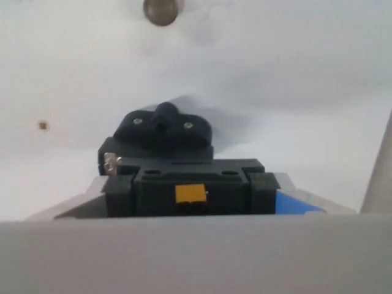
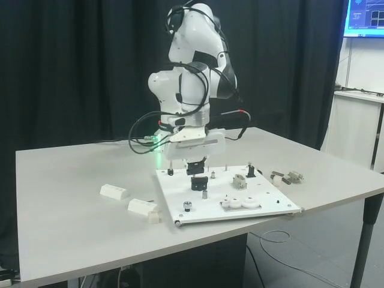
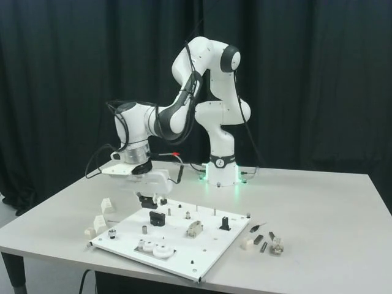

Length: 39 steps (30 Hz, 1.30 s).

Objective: Insert D-SUB.

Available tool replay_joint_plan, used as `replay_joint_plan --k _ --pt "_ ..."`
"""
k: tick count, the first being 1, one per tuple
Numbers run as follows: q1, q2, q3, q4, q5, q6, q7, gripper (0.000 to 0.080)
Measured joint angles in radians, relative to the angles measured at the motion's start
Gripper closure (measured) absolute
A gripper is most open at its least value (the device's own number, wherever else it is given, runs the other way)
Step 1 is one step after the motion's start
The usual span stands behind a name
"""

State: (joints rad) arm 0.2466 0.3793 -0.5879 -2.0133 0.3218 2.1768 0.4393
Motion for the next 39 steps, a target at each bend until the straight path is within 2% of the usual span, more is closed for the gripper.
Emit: replay_joint_plan --k 7,14,20,28,39 --pt "0.027 -0.084 0.0 -0.125 -0.019 0.124 0.065 0.0417" --pt "0.049 -0.124 0.0 -0.191 -0.055 0.191 0.138 0.0417" --pt "0.067 -0.13 0.0 -0.204 -0.097 0.198 0.224 0.0417" --pt "0.087 -0.13 0.0 -0.204 -0.133 0.198 0.305 0.0417" --pt "0.099 -0.131 0.0 -0.202 -0.139 0.201 0.36 0.0417"
